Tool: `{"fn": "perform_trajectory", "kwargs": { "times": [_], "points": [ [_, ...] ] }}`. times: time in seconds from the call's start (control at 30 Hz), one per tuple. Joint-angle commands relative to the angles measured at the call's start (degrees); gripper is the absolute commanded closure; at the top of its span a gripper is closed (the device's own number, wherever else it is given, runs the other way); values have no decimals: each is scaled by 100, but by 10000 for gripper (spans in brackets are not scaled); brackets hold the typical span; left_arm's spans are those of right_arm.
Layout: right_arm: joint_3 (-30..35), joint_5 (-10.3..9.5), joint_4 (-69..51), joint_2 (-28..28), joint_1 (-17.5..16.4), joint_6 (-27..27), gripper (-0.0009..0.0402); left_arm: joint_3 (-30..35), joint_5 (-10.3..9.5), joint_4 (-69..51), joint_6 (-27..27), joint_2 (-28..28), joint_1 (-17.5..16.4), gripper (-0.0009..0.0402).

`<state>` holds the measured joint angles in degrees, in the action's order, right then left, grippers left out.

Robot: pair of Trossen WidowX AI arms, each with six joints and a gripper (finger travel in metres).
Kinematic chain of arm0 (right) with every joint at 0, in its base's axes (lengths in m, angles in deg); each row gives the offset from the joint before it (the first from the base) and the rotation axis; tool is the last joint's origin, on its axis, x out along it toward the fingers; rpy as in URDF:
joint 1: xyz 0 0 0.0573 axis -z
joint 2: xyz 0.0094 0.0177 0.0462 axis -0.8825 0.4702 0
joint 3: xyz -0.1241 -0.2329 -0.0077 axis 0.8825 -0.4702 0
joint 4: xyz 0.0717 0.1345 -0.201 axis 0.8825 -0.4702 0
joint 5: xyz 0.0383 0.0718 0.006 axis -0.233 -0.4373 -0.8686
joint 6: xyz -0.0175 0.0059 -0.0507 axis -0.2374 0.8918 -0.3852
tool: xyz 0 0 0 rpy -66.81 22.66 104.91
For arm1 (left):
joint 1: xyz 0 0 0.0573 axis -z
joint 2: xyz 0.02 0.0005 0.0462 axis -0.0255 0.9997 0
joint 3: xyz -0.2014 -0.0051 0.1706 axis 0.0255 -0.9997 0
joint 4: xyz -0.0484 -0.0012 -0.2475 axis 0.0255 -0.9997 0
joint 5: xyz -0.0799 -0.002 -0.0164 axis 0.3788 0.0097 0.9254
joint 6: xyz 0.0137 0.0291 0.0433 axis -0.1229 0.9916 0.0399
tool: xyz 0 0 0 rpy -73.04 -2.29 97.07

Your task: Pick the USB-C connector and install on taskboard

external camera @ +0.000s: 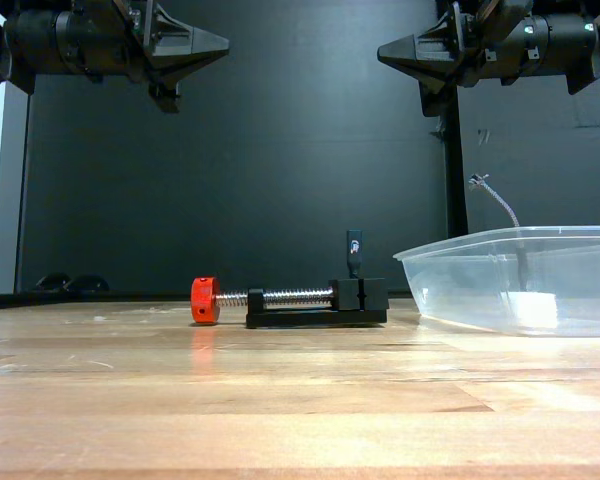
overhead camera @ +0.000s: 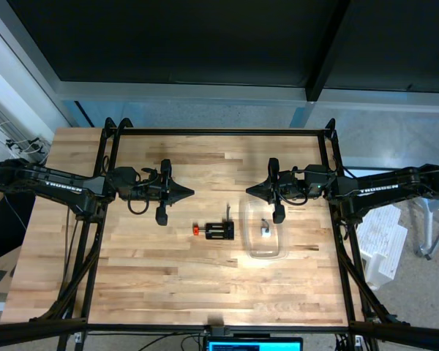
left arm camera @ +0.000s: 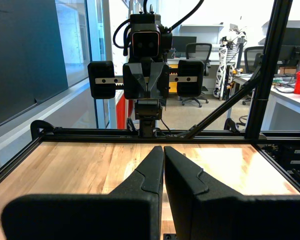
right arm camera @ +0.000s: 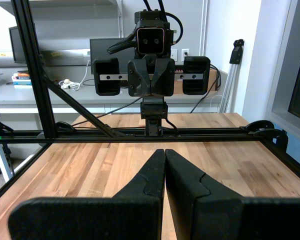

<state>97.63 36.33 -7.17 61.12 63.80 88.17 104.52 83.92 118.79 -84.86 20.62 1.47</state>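
Observation:
The taskboard [overhead camera: 218,231], a small black block with an orange-red knob [external camera: 205,300] and a thin post, lies on the table's middle. The USB-C connector [overhead camera: 264,223] is a thin dark piece with a curved tail [external camera: 500,207]; it rests inside the clear tray [overhead camera: 278,248] beside a small white square piece [external camera: 533,310]. My left gripper [overhead camera: 192,193] hovers shut and empty, high above the table, left of the taskboard. Facing it, my right gripper [overhead camera: 248,191] hangs shut and empty above the tray's far end. Both sets of fingers meet tip to tip [left arm camera: 163,148] [right arm camera: 165,151].
A black metal frame [overhead camera: 219,132] runs around the wooden table's edges. The clear tray [external camera: 450,270] stands just right of the taskboard. A screen [overhead camera: 254,344] sits at the near edge.

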Motion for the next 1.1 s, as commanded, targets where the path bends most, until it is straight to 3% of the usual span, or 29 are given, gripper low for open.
{"fn": "perform_trajectory", "kwargs": {
  "times": [0.03, 0.53, 1.1],
  "points": [
    [2, 0, 7, 0, 2, 0, 393, 2, 0, 2, 2, 0, -2, 393],
    [192, 0, -321, -17, 0, 262, 393, 2, 0, 2, 2, 0, -2, 393],
    [2509, 4, -5455, 170, -37, 302, 393, 2, 0, 2, 2, 0, -2, 393]
  ]
}}
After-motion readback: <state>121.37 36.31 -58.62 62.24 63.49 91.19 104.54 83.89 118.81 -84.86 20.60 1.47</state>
